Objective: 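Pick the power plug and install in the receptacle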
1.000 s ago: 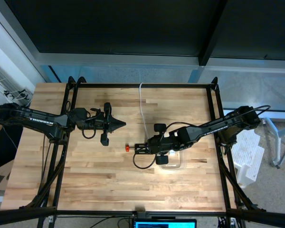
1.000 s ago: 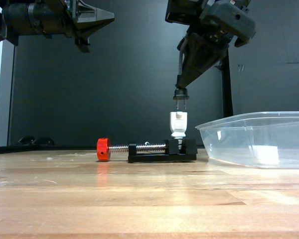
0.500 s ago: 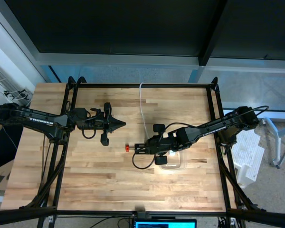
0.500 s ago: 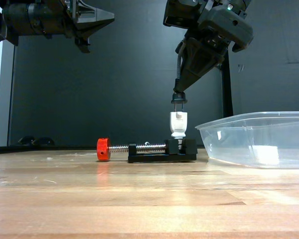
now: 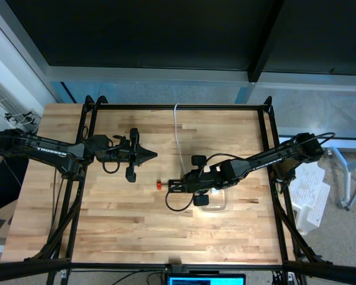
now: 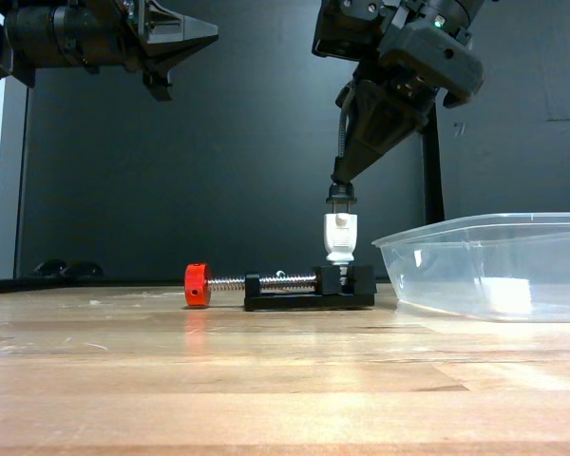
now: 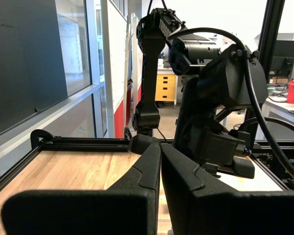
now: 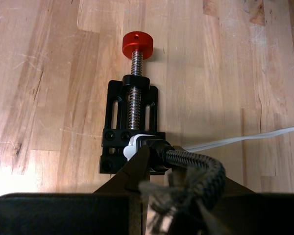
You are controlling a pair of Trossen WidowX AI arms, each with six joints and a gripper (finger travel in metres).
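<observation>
The receptacle [image 6: 309, 288] is a black block fixture with a red-orange knob [image 6: 197, 285] and a white socket [image 6: 340, 237] standing upright in it. The small black power plug [image 6: 340, 197] sits right on top of that socket, and its prongs do not show. My right gripper [image 6: 343, 179] is shut on the power plug from above, and a braided cord [image 8: 193, 165] runs up from it. In the right wrist view the plug [image 8: 154, 147] lies over the fixture [image 8: 132, 134]. My left gripper [image 6: 207, 38] hangs high at the left, shut and holding nothing.
A clear plastic tray [image 6: 484, 266] stands just right of the fixture, close to the right arm. A thin white cable [image 5: 178, 133] runs from the fixture toward the table's far edge. A black frame [image 5: 178, 107] borders the wooden table.
The right gripper has come down with the plug. The prongs, visible above the white socket before, are now out of sight in it. The left arm has not moved.
</observation>
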